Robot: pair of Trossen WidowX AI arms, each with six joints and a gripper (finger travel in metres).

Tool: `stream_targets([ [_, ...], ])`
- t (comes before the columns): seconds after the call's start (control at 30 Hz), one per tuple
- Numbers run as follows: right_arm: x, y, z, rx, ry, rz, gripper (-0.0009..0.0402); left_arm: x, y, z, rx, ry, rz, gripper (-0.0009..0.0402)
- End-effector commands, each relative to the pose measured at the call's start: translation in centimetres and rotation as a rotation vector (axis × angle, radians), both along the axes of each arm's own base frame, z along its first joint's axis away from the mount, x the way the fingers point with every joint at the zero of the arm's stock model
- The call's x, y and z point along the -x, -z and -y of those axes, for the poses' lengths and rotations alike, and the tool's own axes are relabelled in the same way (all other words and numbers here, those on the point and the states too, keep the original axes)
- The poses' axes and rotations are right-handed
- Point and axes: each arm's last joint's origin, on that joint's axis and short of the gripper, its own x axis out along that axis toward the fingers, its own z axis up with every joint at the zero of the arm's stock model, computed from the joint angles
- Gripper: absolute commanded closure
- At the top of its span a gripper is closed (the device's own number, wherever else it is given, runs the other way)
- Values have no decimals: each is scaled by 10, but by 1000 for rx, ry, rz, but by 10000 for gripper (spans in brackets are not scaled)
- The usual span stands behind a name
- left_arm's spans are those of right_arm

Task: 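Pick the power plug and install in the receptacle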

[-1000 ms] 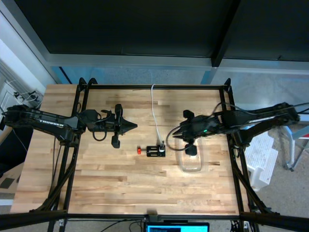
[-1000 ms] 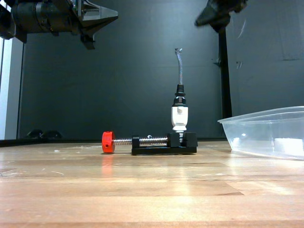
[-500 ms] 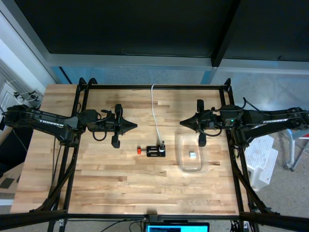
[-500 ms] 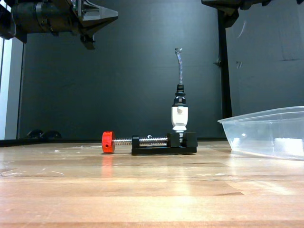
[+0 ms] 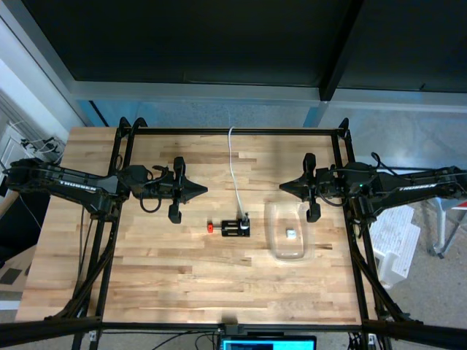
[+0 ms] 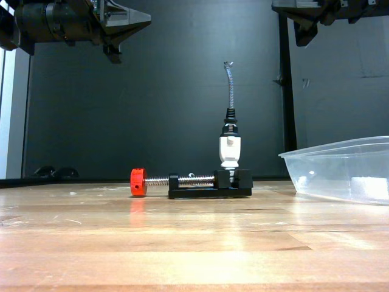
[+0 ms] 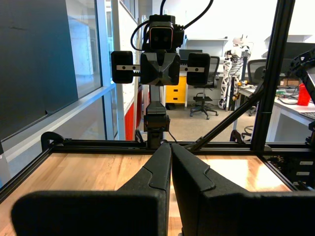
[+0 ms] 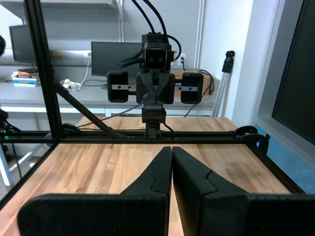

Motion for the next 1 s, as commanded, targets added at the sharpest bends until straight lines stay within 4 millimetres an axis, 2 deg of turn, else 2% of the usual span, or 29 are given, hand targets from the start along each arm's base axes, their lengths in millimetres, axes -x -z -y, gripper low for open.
stream_targets([
  [0.03, 1, 1, 0, 1, 0, -1, 393, 0, 0, 0, 0, 0, 0, 393],
  [0.43, -12, 10, 3, 0, 5, 19, 393, 0, 0, 0, 0, 0, 0, 393],
  [1.0, -12, 13, 5, -78, 15, 10, 393, 0, 0, 0, 0, 0, 0, 393],
])
